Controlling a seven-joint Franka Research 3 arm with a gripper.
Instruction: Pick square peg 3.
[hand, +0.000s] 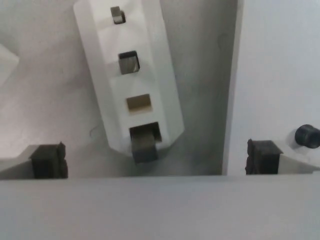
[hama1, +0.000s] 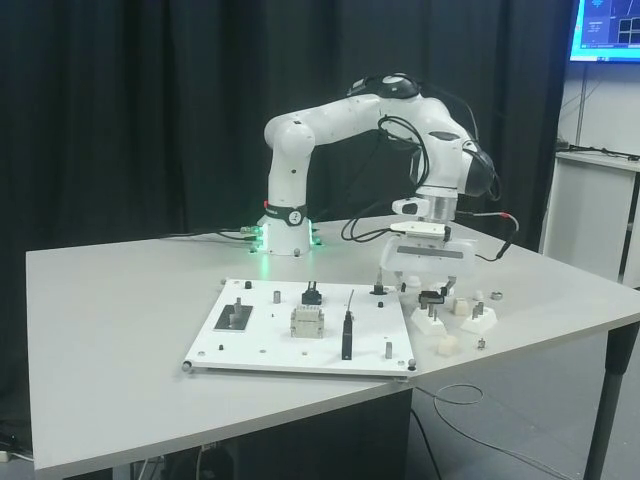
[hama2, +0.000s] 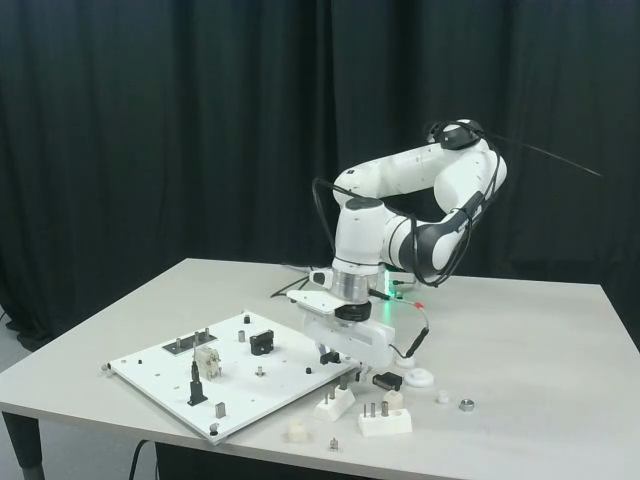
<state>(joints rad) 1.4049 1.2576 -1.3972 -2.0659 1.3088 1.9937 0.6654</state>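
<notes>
In the wrist view a long white peg holder (hand: 131, 75) lies on the grey table with a row of square slots. A small grey peg (hand: 117, 15) sits in the far slot and a dark peg (hand: 129, 62) in the second. The third slot (hand: 139, 102) looks hollow. A larger dark square peg (hand: 144, 144) stands in the nearest slot. My gripper (hand: 155, 160) is open, its black fingertips (hand: 48, 160) wide apart, and this nearest peg lies between them. From the room views the gripper (hama1: 432, 297) (hama2: 335, 370) hangs just above the holder (hama1: 430, 322) (hama2: 335, 403).
The white assembly board (hama1: 260, 345) (hama2: 150, 380) (hand: 280, 75) with several small parts lies beside the holder, its edge close to one finger. A second white holder (hama2: 385, 422) (hama1: 478, 320), a small white block (hama1: 447, 346) and loose small parts sit near the table's front edge.
</notes>
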